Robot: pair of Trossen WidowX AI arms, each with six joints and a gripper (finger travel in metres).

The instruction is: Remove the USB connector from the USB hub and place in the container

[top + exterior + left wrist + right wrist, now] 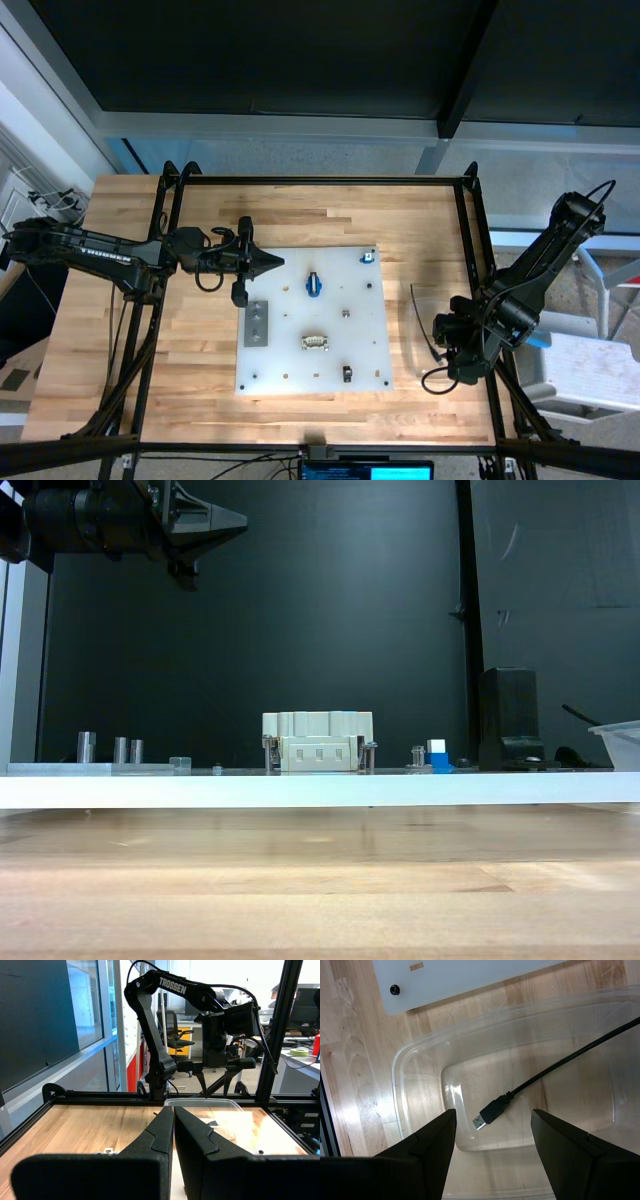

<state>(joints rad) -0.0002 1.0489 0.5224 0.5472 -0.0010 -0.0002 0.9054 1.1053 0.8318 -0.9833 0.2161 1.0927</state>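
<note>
- Right pincer [493, 1119]: released, jaws spread wide, grasping nothing. It is positioned over the container [400, 1067] at the right side of the tabletop [200, 400], pointing down into it.
- USB connector [490, 1111]: inside the container, free of both pincers. The dark plug with its metal tip shows over the tray's floor, between the two spread fingers [427, 1155] in the right wrist view. Its thin black cable runs away from the plug and crosses the tray's rim. Cannot tell whether the plug rests flat on the floor.
- Container: clear shallow tray on the wood, just beside the right edge of the white board [290, 350], not touching it as far as the right wrist view shows.
- Left pincer [278, 262]: clenched, its two fingers pressed together with nothing between them. It is over the far left corner of the white board, tip pointing toward the right arm; the low view shows it well above the board.
- On the board: a blue knob [313, 284] upright near the middle, a grey block [258, 322] at the left edge, and a pale multi-pin connector housing [315, 343] nearer the front.
</note>
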